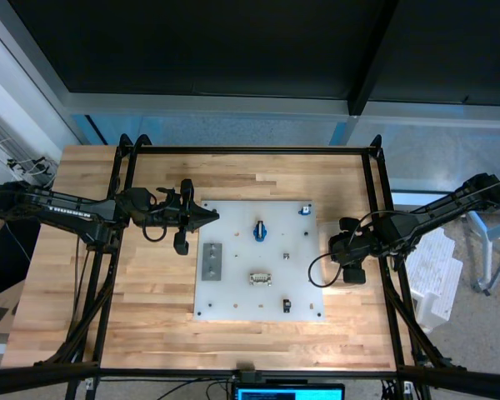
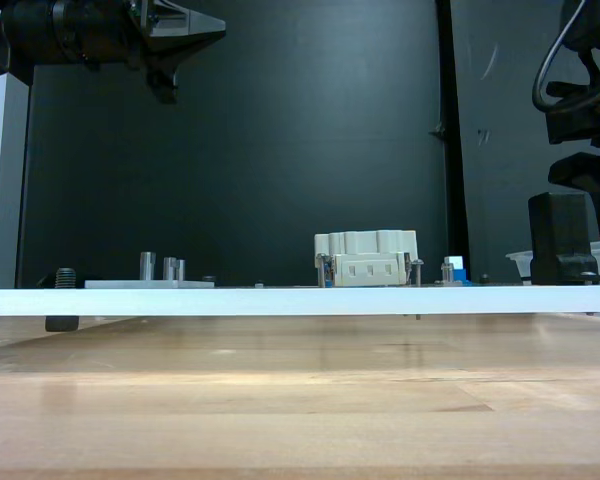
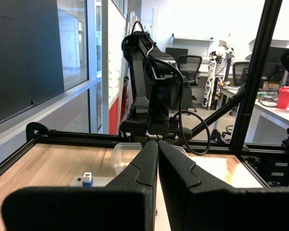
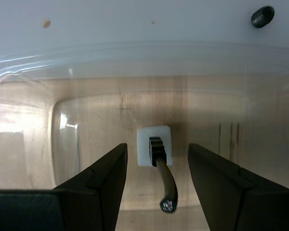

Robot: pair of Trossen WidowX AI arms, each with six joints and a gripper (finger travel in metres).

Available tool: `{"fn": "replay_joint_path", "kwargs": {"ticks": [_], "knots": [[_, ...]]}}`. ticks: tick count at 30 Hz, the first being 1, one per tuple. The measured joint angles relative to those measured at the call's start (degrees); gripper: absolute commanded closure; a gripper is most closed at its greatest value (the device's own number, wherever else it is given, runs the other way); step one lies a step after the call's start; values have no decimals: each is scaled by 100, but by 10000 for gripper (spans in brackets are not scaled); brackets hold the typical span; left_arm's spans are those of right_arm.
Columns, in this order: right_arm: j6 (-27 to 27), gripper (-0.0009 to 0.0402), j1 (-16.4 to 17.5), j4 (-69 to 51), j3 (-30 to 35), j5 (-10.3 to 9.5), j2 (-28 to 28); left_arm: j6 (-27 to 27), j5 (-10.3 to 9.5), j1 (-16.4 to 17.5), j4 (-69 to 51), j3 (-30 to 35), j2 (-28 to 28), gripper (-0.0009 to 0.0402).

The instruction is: Pick the USB connector and install on taskboard

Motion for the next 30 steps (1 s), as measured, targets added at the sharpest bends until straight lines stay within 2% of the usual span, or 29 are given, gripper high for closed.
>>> {"fn": "replay_joint_path", "kwargs": {"ticks": [9, 30], "knots": [[-20, 231, -7, -2, -7, -2, 271, -2, 0, 0, -2, 0, 0, 393], [-22, 319, -22, 9, -4, -24, 389, 0, 0, 0, 0, 0, 0, 393]]}}
